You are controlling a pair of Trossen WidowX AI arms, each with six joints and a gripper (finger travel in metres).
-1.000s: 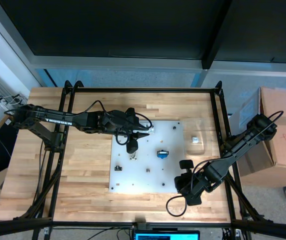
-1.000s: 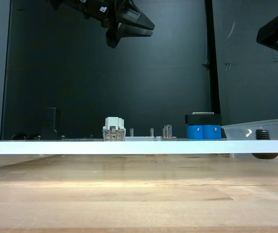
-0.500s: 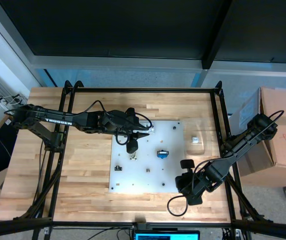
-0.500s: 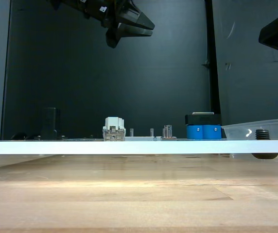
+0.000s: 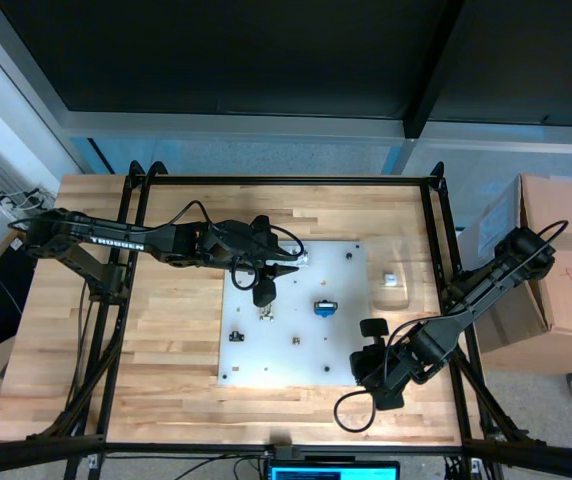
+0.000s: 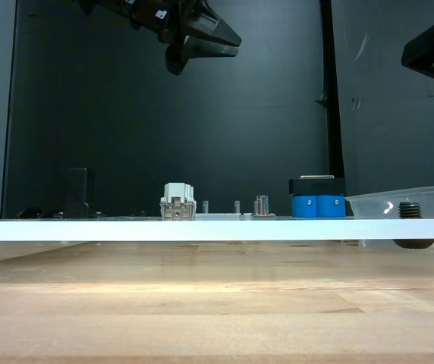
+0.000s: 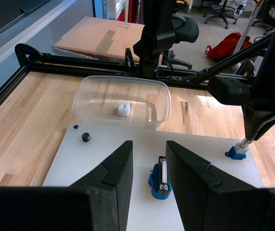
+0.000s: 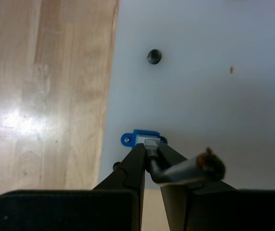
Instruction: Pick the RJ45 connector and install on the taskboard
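At the near right corner of the taskboard [image 5: 296, 352], the right end effector [image 8: 150, 147] is pinched tight on the RJ45 connector [image 8: 150, 143]. Both fingers press against the plug's sides. The plug's tip meets a blue seat [image 8: 144, 138] just inside the board's edge. From the left wrist view the RJ45 connector [image 7: 243, 145] stands upright on that blue seat [image 7: 236, 153] with pale body showing above it; how deep it sits cannot be told. A grey cable [image 8: 183, 169] bends away from the plug between the fingers.

Over the far left part of the board, the left end effector [image 5: 288, 266] hovers high above the surface. Its fingers are spread wide with nothing between them. The low view shows the left end effector [image 6: 202, 39] well above the parts on the board. Past its fingers [image 7: 116, 166] a blue D-sub socket [image 7: 161, 179] sits on the board.

To the right of the board, on the counter [image 5: 166, 340], sits a clear tub [image 7: 95, 95] holding a small white piece [image 7: 123, 109].
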